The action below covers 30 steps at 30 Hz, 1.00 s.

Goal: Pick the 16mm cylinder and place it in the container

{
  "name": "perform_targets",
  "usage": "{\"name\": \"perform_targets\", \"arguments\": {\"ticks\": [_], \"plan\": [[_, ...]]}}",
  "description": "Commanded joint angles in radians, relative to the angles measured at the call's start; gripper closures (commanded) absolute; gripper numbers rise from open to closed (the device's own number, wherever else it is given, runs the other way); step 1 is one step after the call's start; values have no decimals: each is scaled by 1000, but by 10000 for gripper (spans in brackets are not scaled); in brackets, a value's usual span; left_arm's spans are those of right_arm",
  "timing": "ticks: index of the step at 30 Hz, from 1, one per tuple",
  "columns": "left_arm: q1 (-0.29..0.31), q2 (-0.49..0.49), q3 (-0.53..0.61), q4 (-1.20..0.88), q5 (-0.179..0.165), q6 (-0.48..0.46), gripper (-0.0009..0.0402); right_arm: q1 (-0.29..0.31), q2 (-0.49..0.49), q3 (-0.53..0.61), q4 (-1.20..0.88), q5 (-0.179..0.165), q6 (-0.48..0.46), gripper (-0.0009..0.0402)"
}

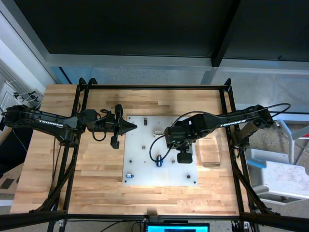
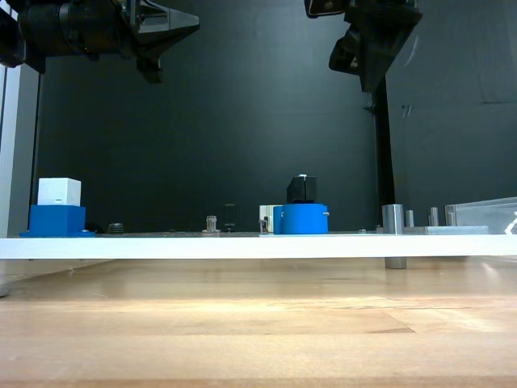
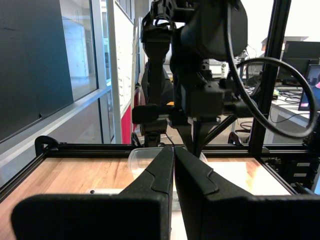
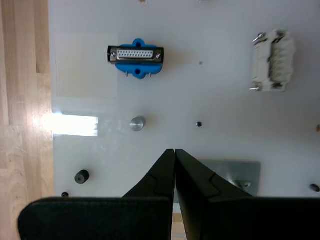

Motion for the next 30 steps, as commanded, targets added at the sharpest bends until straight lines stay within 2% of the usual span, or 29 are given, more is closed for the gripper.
{"name": "perform_targets", "arguments": {"ticks": [1,5,12,18,21,26,28,30], "plan": [[0,0,0,0,0,0,393,15,15,-1,-5,1,3,392],[0,0,0,0,0,0,393,34,37,-2,-14,2,3,378],[0,0,0,-1,0,0,393,46,81,-2,-22,10,56,325],[0,0,0,-1,0,0,393,63,116,-3,-21,12,58,284],[0,0,0,-2,0,0,393,76,135,-3,-11,36,59,268],[0,0,0,-3,0,0,393,84,146,-7,29,39,59,250],[0,0,0,-3,0,0,393,87,146,-14,45,57,66,246],[0,0,0,-3,0,0,393,91,146,-22,47,61,66,241]]}}
